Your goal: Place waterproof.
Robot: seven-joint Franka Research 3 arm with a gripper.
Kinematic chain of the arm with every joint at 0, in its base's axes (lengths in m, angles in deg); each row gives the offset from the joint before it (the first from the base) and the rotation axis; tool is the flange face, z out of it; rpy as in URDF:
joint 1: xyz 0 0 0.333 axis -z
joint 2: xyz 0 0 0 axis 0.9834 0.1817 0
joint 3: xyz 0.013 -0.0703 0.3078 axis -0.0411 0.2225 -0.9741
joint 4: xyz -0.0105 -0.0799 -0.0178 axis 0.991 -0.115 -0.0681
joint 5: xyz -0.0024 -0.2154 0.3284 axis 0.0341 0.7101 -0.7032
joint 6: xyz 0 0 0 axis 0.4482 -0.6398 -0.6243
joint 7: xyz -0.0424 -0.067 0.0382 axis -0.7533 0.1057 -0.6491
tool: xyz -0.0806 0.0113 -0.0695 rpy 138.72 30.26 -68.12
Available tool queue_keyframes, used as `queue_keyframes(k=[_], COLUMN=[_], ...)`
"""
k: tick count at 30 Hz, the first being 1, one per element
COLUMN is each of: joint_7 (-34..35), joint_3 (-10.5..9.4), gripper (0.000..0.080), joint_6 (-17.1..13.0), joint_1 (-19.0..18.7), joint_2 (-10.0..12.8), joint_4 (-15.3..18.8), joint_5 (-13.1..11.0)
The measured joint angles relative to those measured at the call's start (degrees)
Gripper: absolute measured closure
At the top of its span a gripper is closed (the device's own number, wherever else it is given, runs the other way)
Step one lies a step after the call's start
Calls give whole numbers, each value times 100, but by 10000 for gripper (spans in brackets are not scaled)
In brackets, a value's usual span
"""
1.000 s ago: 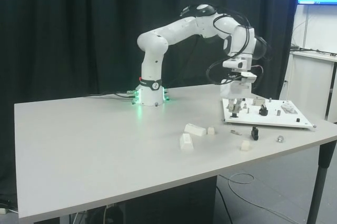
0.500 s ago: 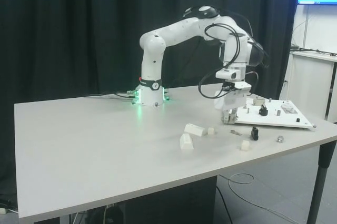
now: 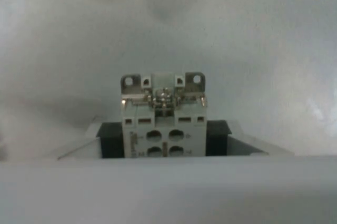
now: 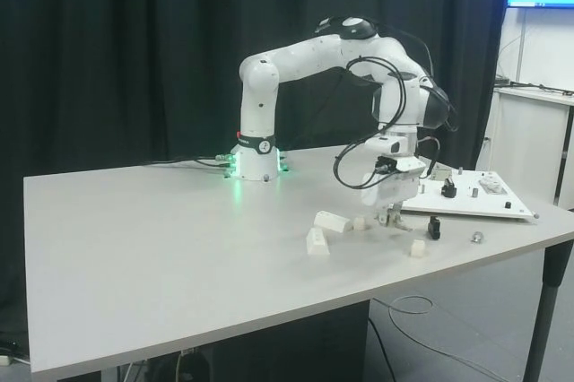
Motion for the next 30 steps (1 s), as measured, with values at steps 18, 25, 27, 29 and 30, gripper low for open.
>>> queue_keyframes(k=[18,25,27,29,30], joint_7=[-76,-143,-156,-177,-190], joint_3=[-246,-240,-232,-220,-215], gripper=[319,65,65,16,16], joint_6=[0,0,0,3,4], joint_1=[471,531,540,546,548], joint_2=[92,93,93,93,93], joint_4=[-393,-436,-439,-440,-440], joint_5=[-42,-30,-26,-22,-21])
